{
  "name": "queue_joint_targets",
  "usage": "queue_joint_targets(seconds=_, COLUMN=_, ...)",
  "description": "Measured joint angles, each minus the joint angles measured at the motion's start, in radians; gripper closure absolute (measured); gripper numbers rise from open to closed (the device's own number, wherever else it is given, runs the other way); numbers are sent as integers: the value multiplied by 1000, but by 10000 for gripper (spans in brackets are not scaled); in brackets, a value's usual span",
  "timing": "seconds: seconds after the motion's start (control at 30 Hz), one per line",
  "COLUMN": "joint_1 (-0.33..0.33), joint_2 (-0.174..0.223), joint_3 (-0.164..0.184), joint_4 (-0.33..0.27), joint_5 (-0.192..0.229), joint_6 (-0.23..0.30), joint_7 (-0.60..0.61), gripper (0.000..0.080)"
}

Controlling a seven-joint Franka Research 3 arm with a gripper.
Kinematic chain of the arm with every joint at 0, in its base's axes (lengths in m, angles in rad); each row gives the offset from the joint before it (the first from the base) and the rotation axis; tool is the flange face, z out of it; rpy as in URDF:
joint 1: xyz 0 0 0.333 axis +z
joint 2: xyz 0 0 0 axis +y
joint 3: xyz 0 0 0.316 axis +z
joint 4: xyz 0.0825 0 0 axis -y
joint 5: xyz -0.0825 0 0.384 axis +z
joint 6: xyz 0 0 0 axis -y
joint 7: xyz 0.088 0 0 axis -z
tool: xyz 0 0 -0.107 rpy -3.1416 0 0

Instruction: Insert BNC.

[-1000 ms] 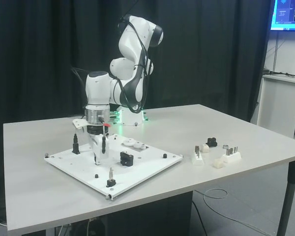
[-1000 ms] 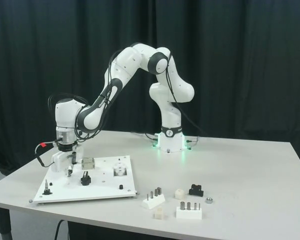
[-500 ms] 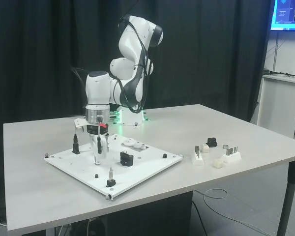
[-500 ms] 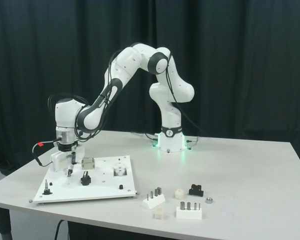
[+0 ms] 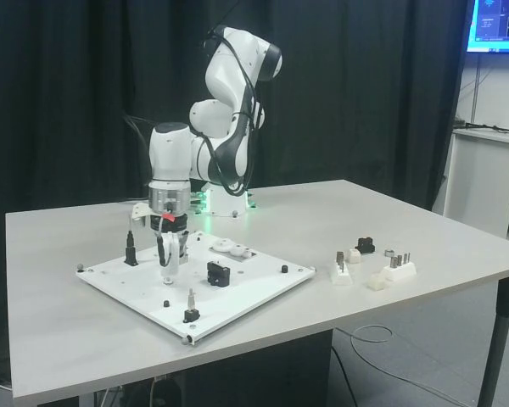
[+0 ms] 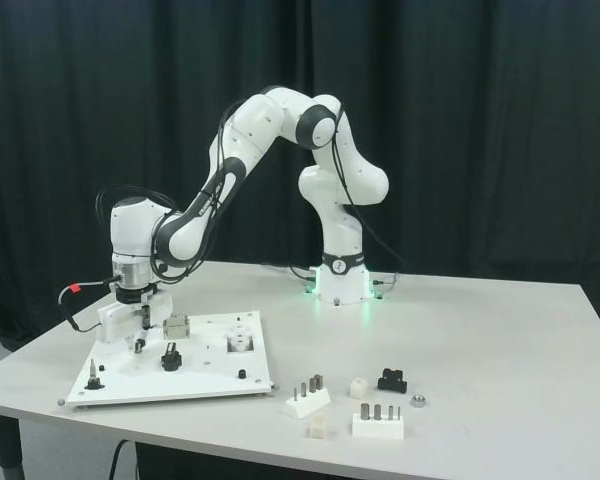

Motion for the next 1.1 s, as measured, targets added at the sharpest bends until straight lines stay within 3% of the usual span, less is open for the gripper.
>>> queue_joint_targets(seconds=0.57, joint_1=1, joint_2=-6, joint_3=-6, joint_4=0, joint_5=-4, joint_6=-4, joint_7=-72, gripper=682)
queue_joint_targets(seconds=0.6, joint_1=1, joint_2=-7, joint_3=-8, joint_4=0, joint_5=-4, joint_6=-4, joint_7=-74, gripper=516)
queue_joint_targets(seconds=0.77, joint_1=1, joint_2=-13, joint_3=-11, joint_4=-1, joint_5=-4, joint_6=-13, joint_7=-85, gripper=516)
queue_joint_targets(seconds=0.8, joint_1=1, joint_2=-14, joint_3=-12, joint_4=-1, joint_5=-4, joint_6=-15, joint_7=-88, gripper=216)
queue_joint_targets(seconds=0.93, joint_1=1, joint_2=-19, joint_3=-12, joint_4=-1, joint_5=-4, joint_6=-22, joint_7=-99, gripper=216)
queue_joint_targets(seconds=0.97, joint_1=1, joint_2=-21, joint_3=-12, joint_4=-1, joint_5=-4, joint_6=-24, joint_7=-102, gripper=41)
queue_joint_targets(seconds=1.1, joint_1=1, joint_2=-28, joint_3=-12, joint_4=-1, joint_5=-4, joint_6=-34, joint_7=-109, gripper=41)
